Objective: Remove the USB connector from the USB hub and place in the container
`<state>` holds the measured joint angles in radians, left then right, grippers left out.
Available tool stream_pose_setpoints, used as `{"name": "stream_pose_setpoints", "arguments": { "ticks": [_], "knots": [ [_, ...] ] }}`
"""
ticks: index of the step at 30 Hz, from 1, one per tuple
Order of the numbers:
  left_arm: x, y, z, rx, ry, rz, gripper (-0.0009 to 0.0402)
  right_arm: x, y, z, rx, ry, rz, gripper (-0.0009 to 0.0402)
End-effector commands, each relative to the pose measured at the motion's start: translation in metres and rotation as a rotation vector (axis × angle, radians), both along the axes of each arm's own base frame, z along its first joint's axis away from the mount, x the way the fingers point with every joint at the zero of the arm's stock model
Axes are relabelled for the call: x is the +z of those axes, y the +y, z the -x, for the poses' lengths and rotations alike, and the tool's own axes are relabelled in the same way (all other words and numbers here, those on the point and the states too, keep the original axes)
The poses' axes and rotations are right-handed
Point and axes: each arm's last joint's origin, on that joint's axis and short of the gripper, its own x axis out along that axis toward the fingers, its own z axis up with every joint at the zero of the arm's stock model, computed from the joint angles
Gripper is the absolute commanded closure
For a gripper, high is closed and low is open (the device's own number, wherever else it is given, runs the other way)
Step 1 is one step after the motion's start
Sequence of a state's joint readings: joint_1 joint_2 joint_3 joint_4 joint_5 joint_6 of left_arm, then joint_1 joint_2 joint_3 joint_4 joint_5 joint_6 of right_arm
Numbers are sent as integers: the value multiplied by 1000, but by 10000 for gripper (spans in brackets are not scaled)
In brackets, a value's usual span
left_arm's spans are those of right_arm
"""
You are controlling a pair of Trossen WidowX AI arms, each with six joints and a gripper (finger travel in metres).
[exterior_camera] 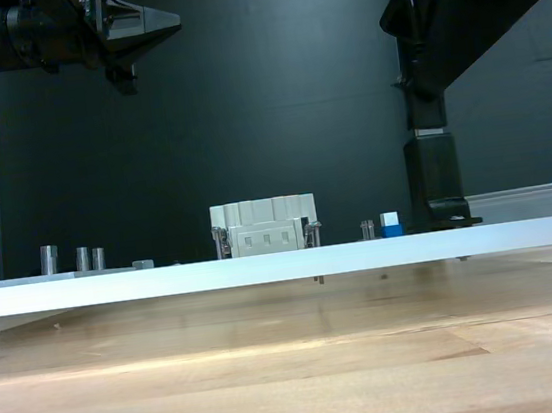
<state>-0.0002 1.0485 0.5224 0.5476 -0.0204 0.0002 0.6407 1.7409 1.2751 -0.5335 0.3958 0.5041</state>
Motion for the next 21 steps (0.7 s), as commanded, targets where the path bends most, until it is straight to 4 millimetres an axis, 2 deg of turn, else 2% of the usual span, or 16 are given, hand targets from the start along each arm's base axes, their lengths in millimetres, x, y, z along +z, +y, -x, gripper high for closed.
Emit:
{"name": "stream_pose_setpoints", "arguments": {
  "ticks": [1, 21],
  "knots": [
    [0, 0, 0, 0, 0, 0, 392, 0, 1, 0, 16, 3, 4, 393],
    [0, 0, 0, 0, 0, 0, 392, 2, -4, -21, 94, 133, 51, 393]
  ]
}}
